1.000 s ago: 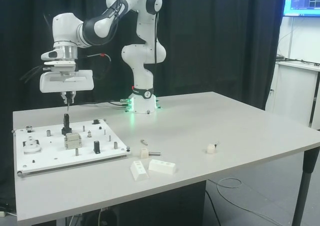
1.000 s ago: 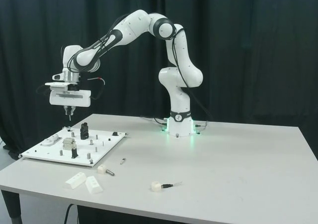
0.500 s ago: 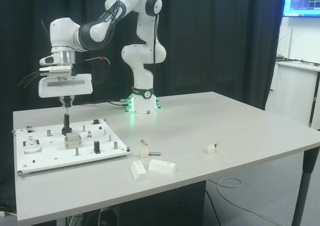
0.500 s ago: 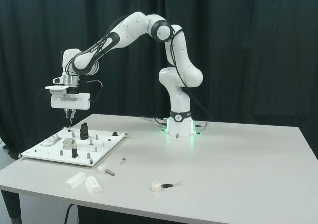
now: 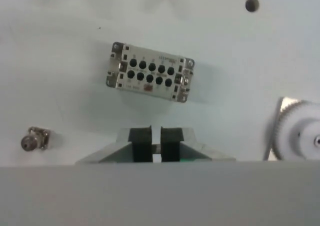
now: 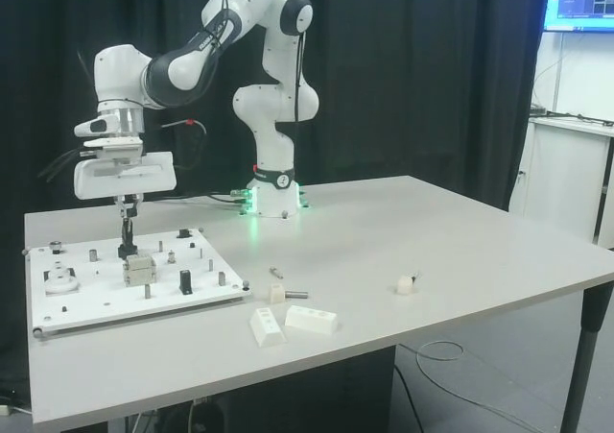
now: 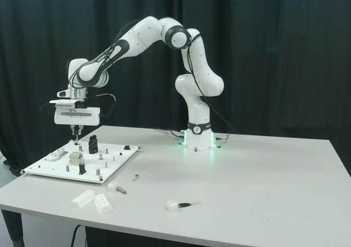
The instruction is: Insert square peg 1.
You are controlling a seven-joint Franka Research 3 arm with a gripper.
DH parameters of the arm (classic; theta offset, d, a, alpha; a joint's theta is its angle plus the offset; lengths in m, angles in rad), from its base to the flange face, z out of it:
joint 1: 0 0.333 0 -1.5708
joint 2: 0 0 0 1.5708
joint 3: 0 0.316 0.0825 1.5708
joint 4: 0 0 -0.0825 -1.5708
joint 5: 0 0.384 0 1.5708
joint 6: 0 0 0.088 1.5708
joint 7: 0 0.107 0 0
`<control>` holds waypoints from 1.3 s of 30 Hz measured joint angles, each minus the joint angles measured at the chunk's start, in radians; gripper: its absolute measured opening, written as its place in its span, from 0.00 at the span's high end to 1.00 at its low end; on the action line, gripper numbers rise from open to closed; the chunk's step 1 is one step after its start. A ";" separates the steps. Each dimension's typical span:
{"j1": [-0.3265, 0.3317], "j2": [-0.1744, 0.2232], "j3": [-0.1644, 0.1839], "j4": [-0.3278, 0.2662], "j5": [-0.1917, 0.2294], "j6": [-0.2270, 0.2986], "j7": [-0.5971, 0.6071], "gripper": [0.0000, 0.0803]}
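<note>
Sliding over the far edge of the white board (image 6: 106, 303), the gripper (image 6: 126, 205) now sits lower and farther out toward the board's outer end than it did a second ago. In the first room view its tip has closed on the black post (image 6: 127, 239), which stands on the far side of the board, and hangs just above it. The second room view agrees: the gripper (image 7: 75, 129) is above the board's (image 7: 118, 162) far corner, not touching it.

In the wrist view the gripper (image 5: 156, 143) is narrow, its two black pads drawn close with only a slit between them. A pale sliver shows in that slit, but I cannot tell whether it is the peg or just the board's surface. Below the pads lie the multi-pin connector (image 5: 150, 79) and, off to one side, the white gear (image 5: 302, 136), both mounted on the board.

I cannot pick out square peg 1 with certainty. It may be pinched in the slit, and several loose white pieces (image 6: 297, 320) lie on the table just off the board's near corner.

The drift and descent read as an approach to a spot on the board's far side. Nothing is seated yet, so the insertion itself looks still to come, and lining up squarely above the target comes first.
</note>
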 joint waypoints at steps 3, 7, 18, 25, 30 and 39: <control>-0.002 0.008 0.002 -0.001 0.026 0.000 -0.027 0.96; -0.007 0.013 0.008 -0.005 0.050 0.000 -0.046 0.96; -0.018 0.017 0.010 -0.016 0.089 -0.001 -0.071 0.96; -0.029 0.019 0.010 -0.026 0.096 -0.002 -0.071 0.96; -0.034 0.020 0.010 -0.041 0.119 -0.002 -0.071 0.96; -0.039 0.032 0.010 -0.067 0.164 0.008 -0.071 0.96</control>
